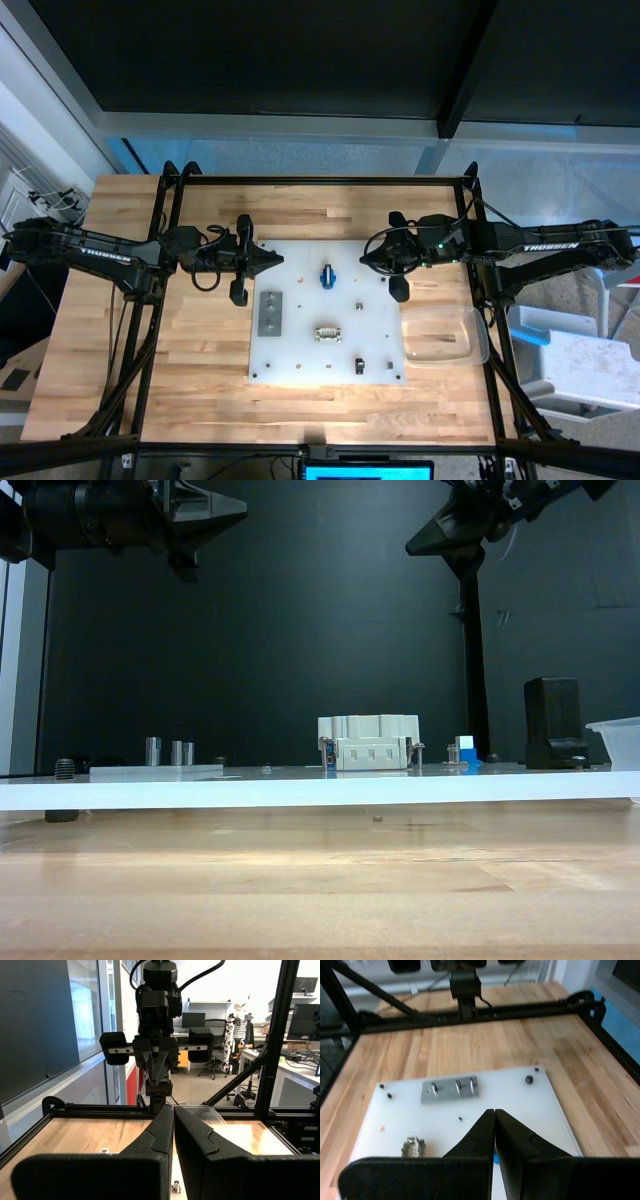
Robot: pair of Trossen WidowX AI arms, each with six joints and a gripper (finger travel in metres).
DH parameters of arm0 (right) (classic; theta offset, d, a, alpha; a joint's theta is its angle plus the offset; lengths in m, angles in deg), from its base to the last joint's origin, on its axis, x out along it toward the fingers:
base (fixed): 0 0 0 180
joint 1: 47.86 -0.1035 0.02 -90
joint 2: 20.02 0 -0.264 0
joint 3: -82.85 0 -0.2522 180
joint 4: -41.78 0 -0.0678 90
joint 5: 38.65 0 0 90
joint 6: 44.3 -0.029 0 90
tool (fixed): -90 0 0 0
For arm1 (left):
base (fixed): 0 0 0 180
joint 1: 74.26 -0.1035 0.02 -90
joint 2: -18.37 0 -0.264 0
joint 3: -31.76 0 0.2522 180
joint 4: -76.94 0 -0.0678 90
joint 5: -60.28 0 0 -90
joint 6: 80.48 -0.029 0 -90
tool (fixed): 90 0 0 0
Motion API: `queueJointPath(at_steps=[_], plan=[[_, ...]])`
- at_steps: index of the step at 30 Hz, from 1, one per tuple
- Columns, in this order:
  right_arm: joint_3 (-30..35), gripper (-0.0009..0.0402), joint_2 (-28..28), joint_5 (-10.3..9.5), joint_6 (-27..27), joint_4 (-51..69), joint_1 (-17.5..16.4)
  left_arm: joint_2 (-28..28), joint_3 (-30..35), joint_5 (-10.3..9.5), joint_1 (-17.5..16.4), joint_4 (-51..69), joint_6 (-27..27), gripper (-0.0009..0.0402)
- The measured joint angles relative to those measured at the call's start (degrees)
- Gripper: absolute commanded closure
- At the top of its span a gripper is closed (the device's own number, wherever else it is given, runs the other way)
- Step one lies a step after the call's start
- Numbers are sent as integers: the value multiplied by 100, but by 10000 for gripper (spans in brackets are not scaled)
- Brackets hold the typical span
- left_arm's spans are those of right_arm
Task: Pick the 16mm bar from the taskboard and place it in the container
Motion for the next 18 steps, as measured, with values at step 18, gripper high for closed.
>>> queueJointPath(at_steps=[18], plan=[[1593,393,-1335,9,-151,2391,-415,0,-2,0,0,2,0,393]])
